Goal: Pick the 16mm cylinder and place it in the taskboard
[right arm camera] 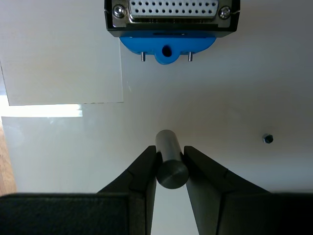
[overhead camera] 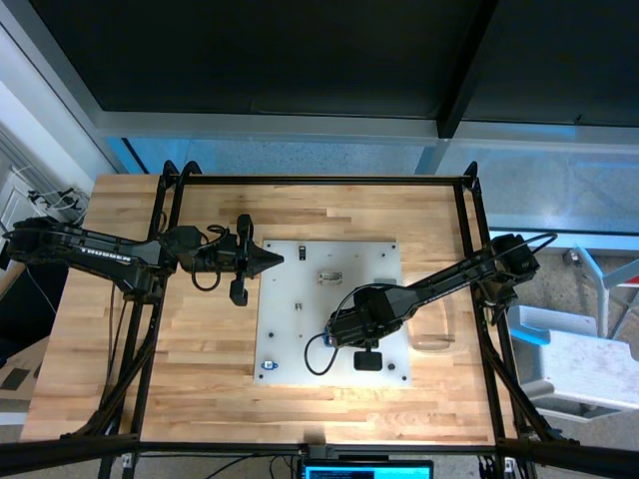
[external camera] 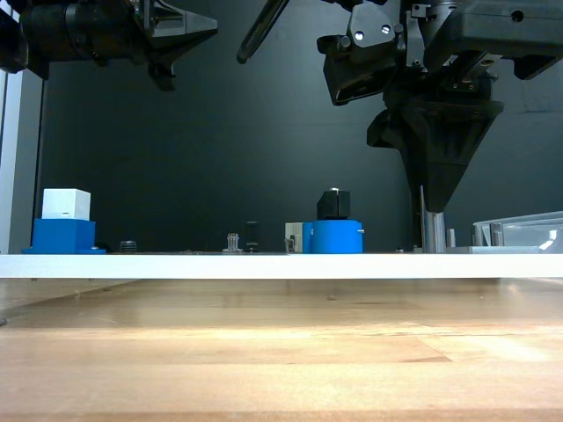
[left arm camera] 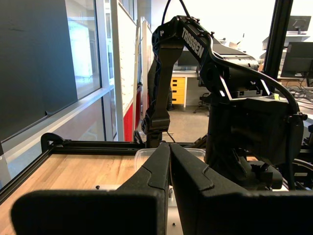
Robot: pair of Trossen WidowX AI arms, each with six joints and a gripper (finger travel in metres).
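Wooden table [overhead camera: 200, 399] carrying the taskboard [overhead camera: 290, 339], a flat white square plate lying between the two arms; the plate's near edge shows as a white band in the low view [external camera: 264, 265].

Left arm [overhead camera: 90, 249] reaching inward from the table's left edge, held high above the surface; right arm [overhead camera: 449, 276] reaching diagonally from the right edge over the near half of the plate.

Clear plastic tray [overhead camera: 437, 329] just beside the plate's right edge, also seen at the right of the low view [external camera: 519, 230].

Left gripper [overhead camera: 272, 259] level over the plate's far left edge, well above it [external camera: 198, 31]; its two fingers pressed together with nothing between them [left arm camera: 169, 161].

Right gripper [overhead camera: 344, 329] pointing straight down at the plate [external camera: 431, 207]; its jaws stand narrow, clamped on either side of the peg [right arm camera: 169, 154].

Silver multi-pin connector [right arm camera: 171, 12] on a blue fitting [right arm camera: 166, 46], fixed to the plate ahead of the right gripper and well apart from its tips.

16mm cylinder [right arm camera: 171, 164], a plain silvery peg pinched between the right gripper's fingertips [right arm camera: 146, 166]; upright, hanging below the tips with its lower end close to the plate [external camera: 431, 230]; whether it touches the surface cannot be told.

Small dark screw [right arm camera: 267, 138] in the plate, to one side of the peg.
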